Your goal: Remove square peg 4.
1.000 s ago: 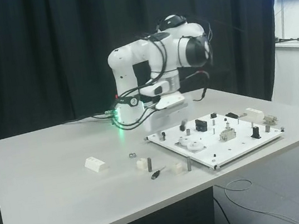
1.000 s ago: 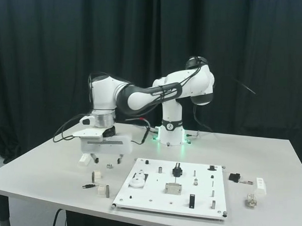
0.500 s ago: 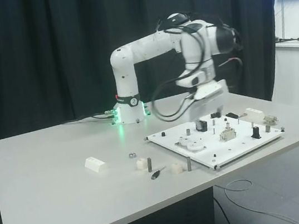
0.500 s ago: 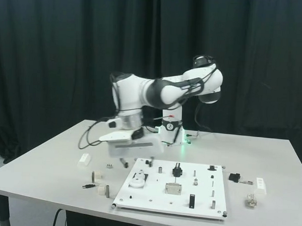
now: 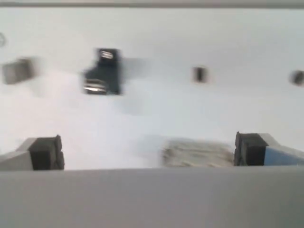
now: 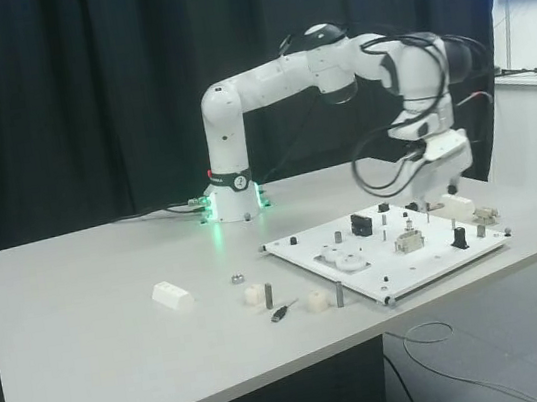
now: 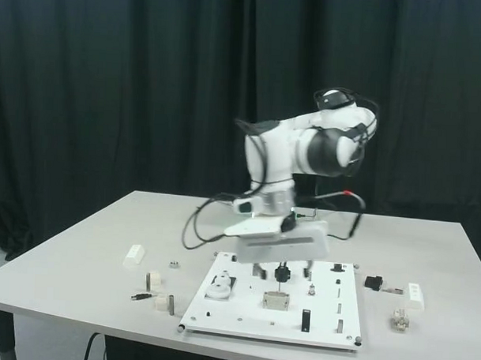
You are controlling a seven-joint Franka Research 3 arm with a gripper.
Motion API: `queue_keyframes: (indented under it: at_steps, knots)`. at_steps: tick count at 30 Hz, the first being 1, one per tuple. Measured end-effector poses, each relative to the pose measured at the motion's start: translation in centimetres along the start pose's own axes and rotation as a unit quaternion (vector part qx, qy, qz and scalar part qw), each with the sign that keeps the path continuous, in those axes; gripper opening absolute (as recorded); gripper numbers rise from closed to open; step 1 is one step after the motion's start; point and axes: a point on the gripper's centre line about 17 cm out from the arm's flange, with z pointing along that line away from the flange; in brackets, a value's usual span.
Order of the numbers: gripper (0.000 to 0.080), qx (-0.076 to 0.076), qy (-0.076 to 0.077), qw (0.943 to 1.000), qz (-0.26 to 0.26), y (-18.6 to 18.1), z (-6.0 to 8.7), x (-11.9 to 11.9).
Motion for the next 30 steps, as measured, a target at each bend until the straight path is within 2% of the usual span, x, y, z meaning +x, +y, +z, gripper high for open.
queue_keyframes:
  at_steps: [13,30]
  knots:
    - [0.08,-0.036,-0.001,0.9993,-0.001,-6.9,3.0,1.0]
    - [0.08,-0.045,0.005,0.9989,0.005,-10.1,7.6,1.5]
